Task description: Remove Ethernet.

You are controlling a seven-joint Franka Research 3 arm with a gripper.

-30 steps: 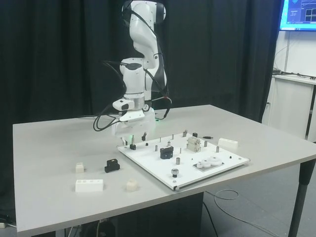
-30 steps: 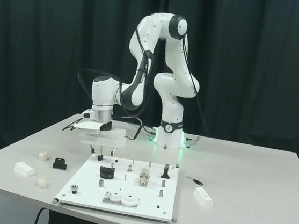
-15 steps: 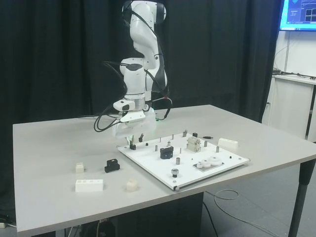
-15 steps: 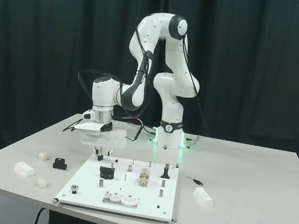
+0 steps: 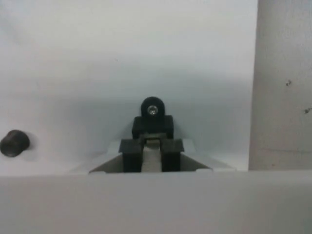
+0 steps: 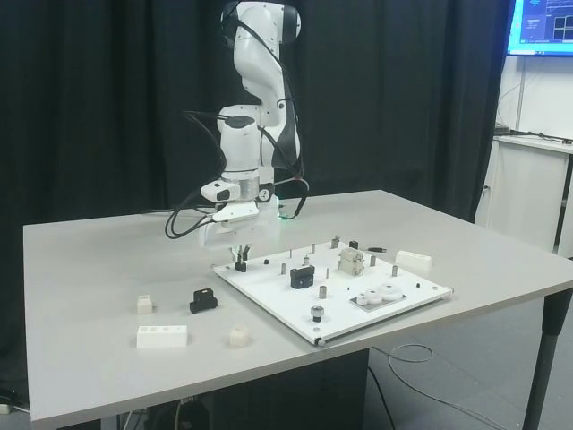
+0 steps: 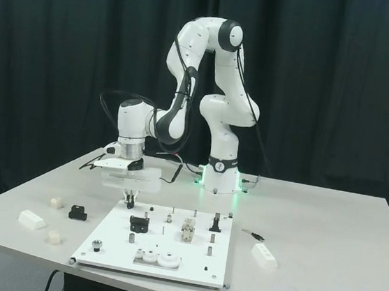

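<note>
The gripper (image 5: 151,155) has its two black, square-tipped fingers (image 5: 129,155) pinched close on a small blocky Ethernet plug (image 5: 152,127), black with a rounded top, at the corner of the flat white board (image 6: 376,313) on the matte grey surface (image 6: 89,260).

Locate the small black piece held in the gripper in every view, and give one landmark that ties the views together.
Wrist view: black piece at the centre, between the fingers.
First room view: black piece at the white board's corner nearest the arm.
Second room view: black piece at the board's far left corner.
Shared landmark: the white board.
</note>
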